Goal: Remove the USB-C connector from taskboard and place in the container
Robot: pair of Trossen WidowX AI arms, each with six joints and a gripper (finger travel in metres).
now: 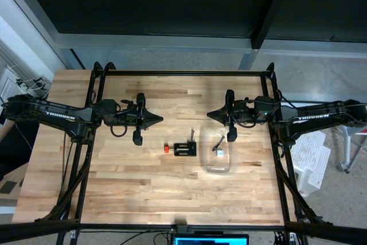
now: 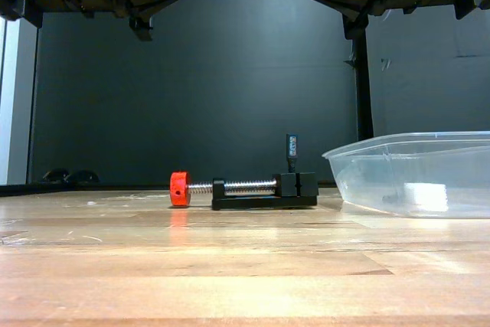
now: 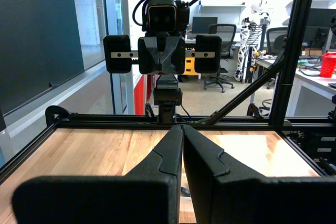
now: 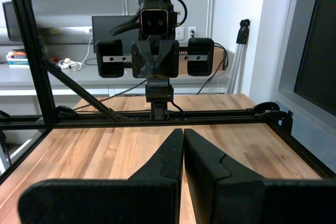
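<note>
- One USB-C connector (image 1: 218, 142) lies in the single container (image 1: 218, 172), beside one white-grey block (image 1: 219, 153). Its cable slants roughly near-to-far; the plug end is unclear.
- One taskboard (image 1: 184, 149) sits beside the container.
- The left gripper (image 1: 161, 120) and right gripper (image 1: 209, 113) hover high, fingers pressed together.

Small black block (image 1: 184, 149) with a red-orange knob (image 1: 167, 148) lies beside a clear tray (image 1: 226, 166) holding a tiny black cabled plug (image 1: 218, 142).

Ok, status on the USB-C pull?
Left gripper shut, parked high, left of taskboard. Right gripper shut, parked high, near container. USB-C connector lies in container beside small white-grey block. No obstruction seen.
</note>
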